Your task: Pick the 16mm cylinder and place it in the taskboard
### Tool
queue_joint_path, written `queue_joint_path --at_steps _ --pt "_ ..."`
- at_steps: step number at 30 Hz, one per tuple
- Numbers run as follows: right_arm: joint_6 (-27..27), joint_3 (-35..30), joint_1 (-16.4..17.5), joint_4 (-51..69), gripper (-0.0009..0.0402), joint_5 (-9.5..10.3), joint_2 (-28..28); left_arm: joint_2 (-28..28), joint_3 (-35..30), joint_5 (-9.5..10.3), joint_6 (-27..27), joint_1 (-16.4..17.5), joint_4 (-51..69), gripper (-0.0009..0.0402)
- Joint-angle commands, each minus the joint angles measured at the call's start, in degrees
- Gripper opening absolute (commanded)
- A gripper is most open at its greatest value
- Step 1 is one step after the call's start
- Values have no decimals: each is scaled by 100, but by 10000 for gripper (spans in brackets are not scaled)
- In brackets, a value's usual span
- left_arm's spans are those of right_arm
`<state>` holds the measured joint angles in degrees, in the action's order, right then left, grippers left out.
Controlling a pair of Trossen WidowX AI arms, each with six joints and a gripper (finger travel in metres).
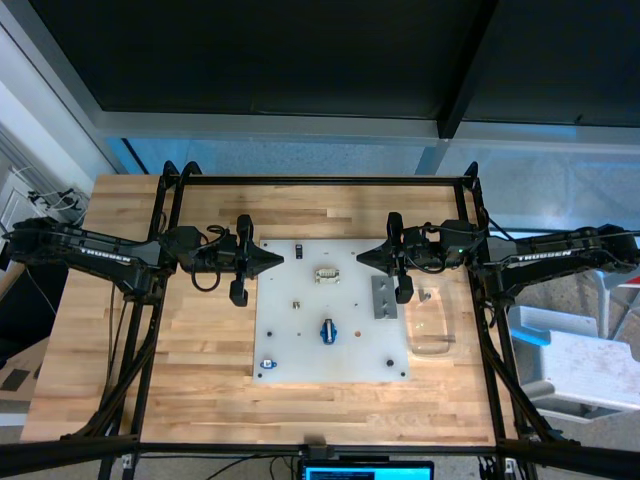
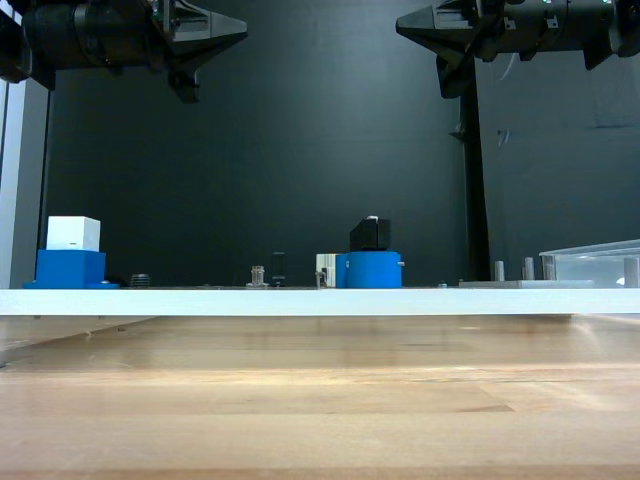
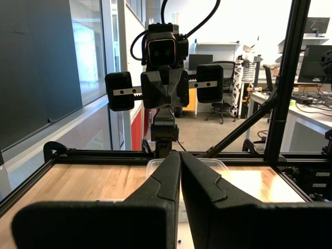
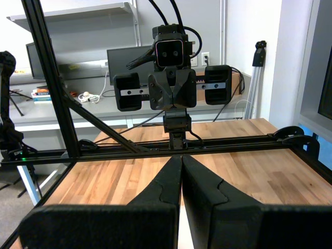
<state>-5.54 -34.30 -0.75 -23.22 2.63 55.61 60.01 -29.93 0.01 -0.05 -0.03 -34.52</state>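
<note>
Silver-grey metal, and very little of it: the 16mm cylinder [image 1: 424, 295] seems to be the tiny peg in the far left part of the clear tray [image 1: 430, 350]. The tray sits just right of the taskboard [image 1: 300, 340] on the wooden desk [image 1: 200, 380]. It is too small to tell whether the peg stands or lies on its side.

Both arms hang high above the board, pointing inward at each other. The left pincer [image 1: 278, 258] is over the board's far left corner, and the right pincer [image 1: 361, 256] is over the far right part, just beyond the grey block [image 1: 385, 296]. Each wrist view shows its own fingers pressed together with nothing between them, so both are closed and empty. The blue connector [image 1: 327, 330] stands nearer the board's middle.

The peg is probably solid, rigid and light, so it needs little squeeze and will not crush. Its smooth round side is the difficulty. It is likely to roll if nudged and to squirt out of a grip taken off-centre. The sound hold is probably across its round flank, high enough to leave the lower end free for entering a hole in the board. The right pincer is the nearer one, and it must open before descending. The tray wall just beside the peg may crowd one finger.
</note>
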Motion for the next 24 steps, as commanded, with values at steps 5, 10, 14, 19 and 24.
queue_joint_path --at_steps 5,10,14,19,24 --pt "-15 -2 4 -4 0 2 0 0 -2 0 0 2 -2 0" --pt "-33 -2 4 -2 0 7 0 0 -2 -2 0 4 -2 0" --pt "-363 -2 2 24 0 0 0 0 -2 -2 0 4 -2 0" --pt "-472 -83 11 496 0 2 -2 0 -2 -2 2 2 -2 0" --pt "-446 -540 24 1652 0 4 -2 0 -2 -2 0 4 -2 0"
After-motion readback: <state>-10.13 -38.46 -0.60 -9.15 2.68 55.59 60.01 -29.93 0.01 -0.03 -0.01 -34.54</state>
